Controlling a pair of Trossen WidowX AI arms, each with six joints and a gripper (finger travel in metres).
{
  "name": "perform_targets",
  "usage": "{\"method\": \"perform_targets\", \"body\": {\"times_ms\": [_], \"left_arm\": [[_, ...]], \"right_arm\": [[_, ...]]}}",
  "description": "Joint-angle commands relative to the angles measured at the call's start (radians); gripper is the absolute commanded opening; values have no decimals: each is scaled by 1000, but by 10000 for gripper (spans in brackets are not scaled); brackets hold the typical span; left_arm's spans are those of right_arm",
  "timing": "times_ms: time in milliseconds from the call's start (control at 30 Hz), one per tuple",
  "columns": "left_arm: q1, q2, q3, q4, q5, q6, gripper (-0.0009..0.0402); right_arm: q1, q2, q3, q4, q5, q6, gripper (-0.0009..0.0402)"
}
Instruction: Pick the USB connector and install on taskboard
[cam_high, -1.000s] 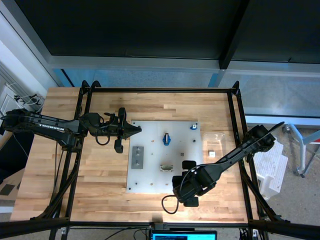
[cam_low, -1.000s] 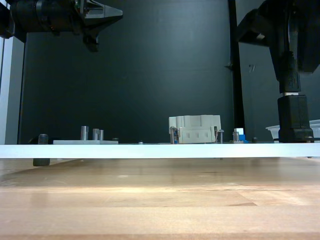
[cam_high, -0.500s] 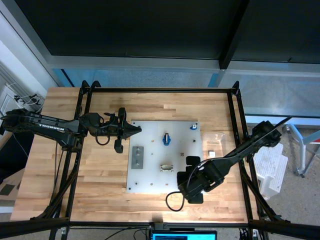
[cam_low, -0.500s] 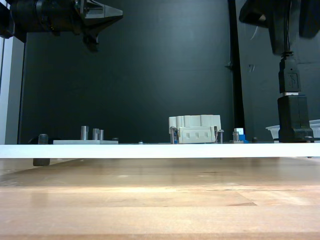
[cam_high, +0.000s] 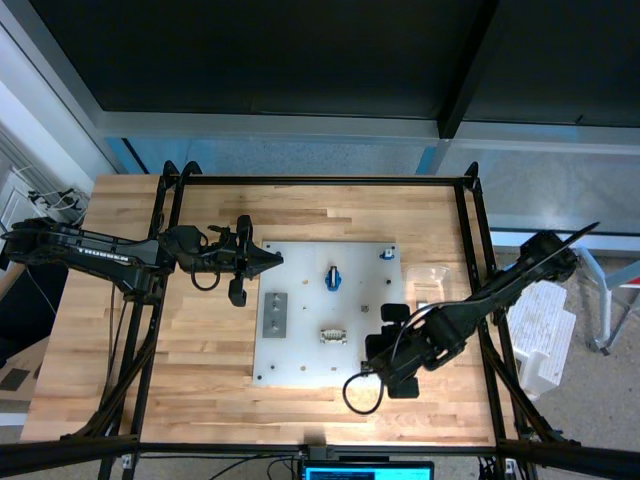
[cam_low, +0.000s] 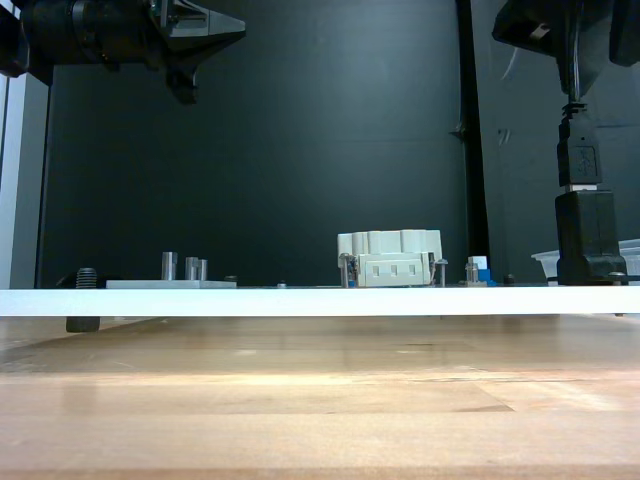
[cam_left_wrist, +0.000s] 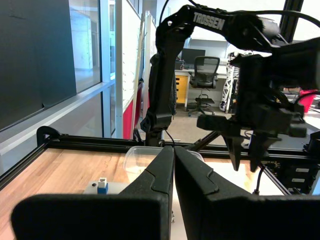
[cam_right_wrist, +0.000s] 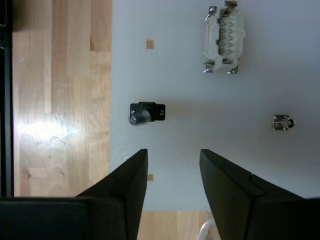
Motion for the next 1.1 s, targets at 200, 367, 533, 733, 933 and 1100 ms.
{"method": "perform_targets", "body": {"times_ms": [200,367,533,733,933,1100], "left_arm": [[0,0,0,0,0,0,0],[0,0,0,0,0,0,0],[0,0,0,0,0,0,0],[0,0,0,0,0,0,0],[0,0,0,0,0,0,0],[0,0,0,0,0,0,0]], "right_arm": [[-60,-133,-112,25,6,-25,55],[-134,-233,-183,65,32,-78,-2],[-221,-326,-238,108,54,-157,1],[-329,-409,-272,185,54,-306,-1],[-428,-482,-344,372,52,-413,0],[-476,-542,-443,619,45,-470,0]]}}
